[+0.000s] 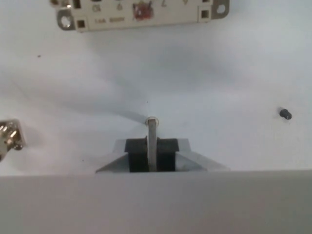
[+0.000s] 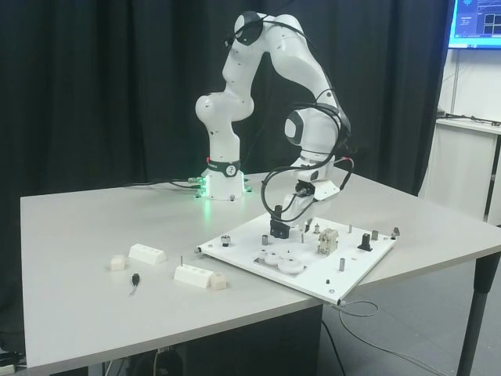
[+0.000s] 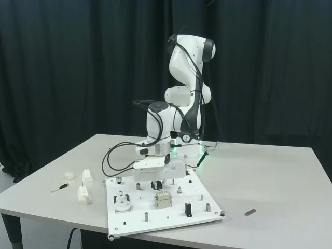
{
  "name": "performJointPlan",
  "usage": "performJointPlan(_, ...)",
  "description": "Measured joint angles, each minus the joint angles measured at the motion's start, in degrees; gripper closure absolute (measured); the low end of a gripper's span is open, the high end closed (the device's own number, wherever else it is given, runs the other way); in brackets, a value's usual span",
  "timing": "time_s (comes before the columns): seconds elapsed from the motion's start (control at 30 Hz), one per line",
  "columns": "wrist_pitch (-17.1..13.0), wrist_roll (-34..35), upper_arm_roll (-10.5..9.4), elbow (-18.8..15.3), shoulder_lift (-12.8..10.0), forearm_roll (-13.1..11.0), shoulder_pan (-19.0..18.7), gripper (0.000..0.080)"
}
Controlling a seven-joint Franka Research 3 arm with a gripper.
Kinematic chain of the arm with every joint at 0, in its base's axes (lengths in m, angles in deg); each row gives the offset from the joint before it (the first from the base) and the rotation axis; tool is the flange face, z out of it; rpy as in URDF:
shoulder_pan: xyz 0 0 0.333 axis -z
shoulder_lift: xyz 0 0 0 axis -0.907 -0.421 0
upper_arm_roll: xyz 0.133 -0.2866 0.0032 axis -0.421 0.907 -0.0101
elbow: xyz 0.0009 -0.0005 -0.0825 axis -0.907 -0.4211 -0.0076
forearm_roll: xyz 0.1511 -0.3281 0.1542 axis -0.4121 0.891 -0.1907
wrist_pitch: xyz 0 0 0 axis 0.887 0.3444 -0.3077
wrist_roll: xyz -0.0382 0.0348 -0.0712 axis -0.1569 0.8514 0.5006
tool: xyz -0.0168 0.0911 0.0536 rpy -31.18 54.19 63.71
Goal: Insert square peg 1.
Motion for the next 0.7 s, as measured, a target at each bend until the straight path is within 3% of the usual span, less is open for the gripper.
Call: performJointPlan(0.7, -1.80, 2.84, -1.49, 0.00, 0.11, -0.87, 1.29, 0.0768)
